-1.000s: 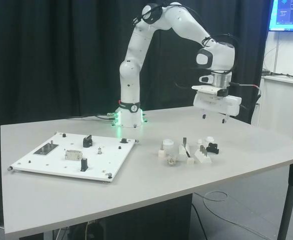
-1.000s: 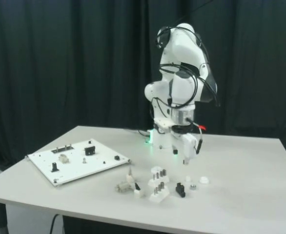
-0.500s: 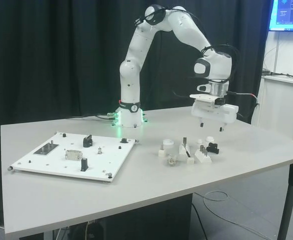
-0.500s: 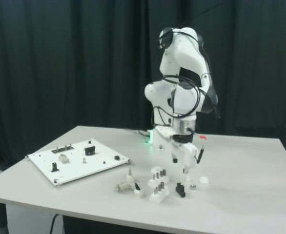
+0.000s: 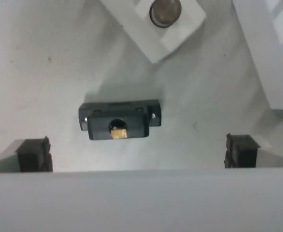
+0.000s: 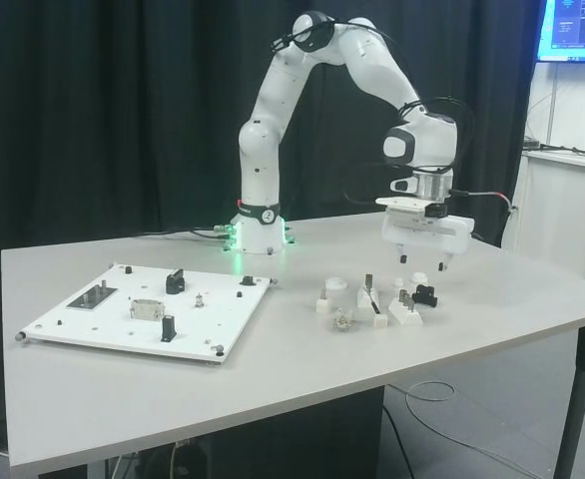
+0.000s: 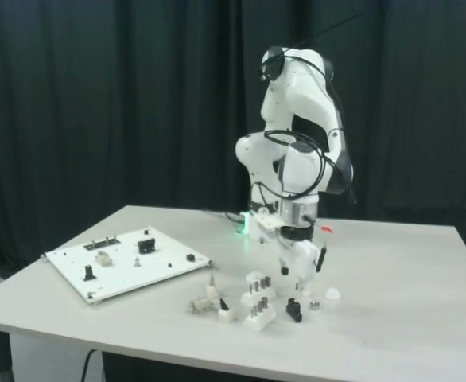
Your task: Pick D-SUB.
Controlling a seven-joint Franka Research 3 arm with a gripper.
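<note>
Two fingers (image 5: 34, 154) wide apart; hand (image 5: 136, 154) above D-SUB (image 5: 118, 119).

- D-SUB (image 5: 119, 120): matt black plastic shell with small metal screws
- bench (image 6: 472, 329): smooth matt grey top
- arm (image 6: 292, 90): glossy white plastic casing
- curtain (image 7: 98, 103): black cloth, hanging in folds

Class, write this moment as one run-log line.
phase: approach | hand: open, above black connector, no contact | white block with round part: beside it | grey table
</note>
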